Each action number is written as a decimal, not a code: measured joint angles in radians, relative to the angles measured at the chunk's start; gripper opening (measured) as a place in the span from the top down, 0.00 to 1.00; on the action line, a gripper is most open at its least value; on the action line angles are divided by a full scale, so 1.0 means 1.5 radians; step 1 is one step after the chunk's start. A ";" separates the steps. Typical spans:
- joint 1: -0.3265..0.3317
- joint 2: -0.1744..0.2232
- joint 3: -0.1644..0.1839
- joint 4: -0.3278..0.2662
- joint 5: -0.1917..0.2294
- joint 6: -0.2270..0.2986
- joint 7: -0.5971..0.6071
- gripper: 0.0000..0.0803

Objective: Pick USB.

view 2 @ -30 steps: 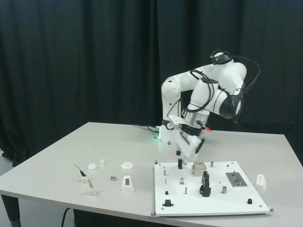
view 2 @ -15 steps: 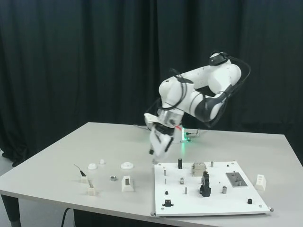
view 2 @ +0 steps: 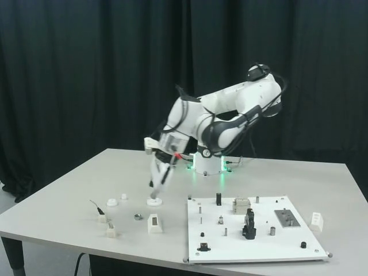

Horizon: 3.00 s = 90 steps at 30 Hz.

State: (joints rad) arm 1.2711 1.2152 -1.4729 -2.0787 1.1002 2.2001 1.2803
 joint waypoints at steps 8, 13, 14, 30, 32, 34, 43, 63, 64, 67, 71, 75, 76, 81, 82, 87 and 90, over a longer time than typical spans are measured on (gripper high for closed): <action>-0.069 0.017 0.001 0.004 0.056 0.006 -0.040 0.00; -0.117 0.033 0.006 0.016 0.085 0.008 -0.055 0.00; -0.127 0.035 0.008 0.019 0.089 0.009 -0.059 0.00; -0.302 0.053 0.060 0.103 0.166 0.016 -0.149 0.00; -0.320 0.054 0.067 0.115 0.173 0.014 -0.154 0.00; -0.338 0.056 0.073 0.128 0.178 0.011 -0.158 0.00; -0.404 0.060 0.099 0.178 0.179 -0.010 -0.169 0.00; -0.437 0.065 0.111 0.208 0.179 -0.077 -0.174 0.00; -0.437 0.065 0.112 0.208 0.179 -0.077 -0.174 0.00; -0.437 0.065 0.115 0.208 0.179 -0.077 -0.174 0.00; -0.437 0.065 0.119 0.208 0.179 -0.077 -0.174 0.00; -0.437 0.065 0.122 0.208 0.179 -0.077 -0.174 0.00; -0.437 0.065 0.123 0.208 0.179 -0.077 -0.174 0.00; -0.437 0.065 0.124 0.208 0.179 -0.077 -0.174 0.14; -0.437 0.065 0.124 0.208 0.179 -0.077 -0.174 0.14; -0.437 0.065 0.124 0.208 0.179 -0.077 -0.174 0.54; -0.437 0.065 0.124 0.208 0.179 -0.077 -0.174 0.54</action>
State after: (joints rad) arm 0.6161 1.3130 -1.2872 -1.7663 1.3686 2.0851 1.0190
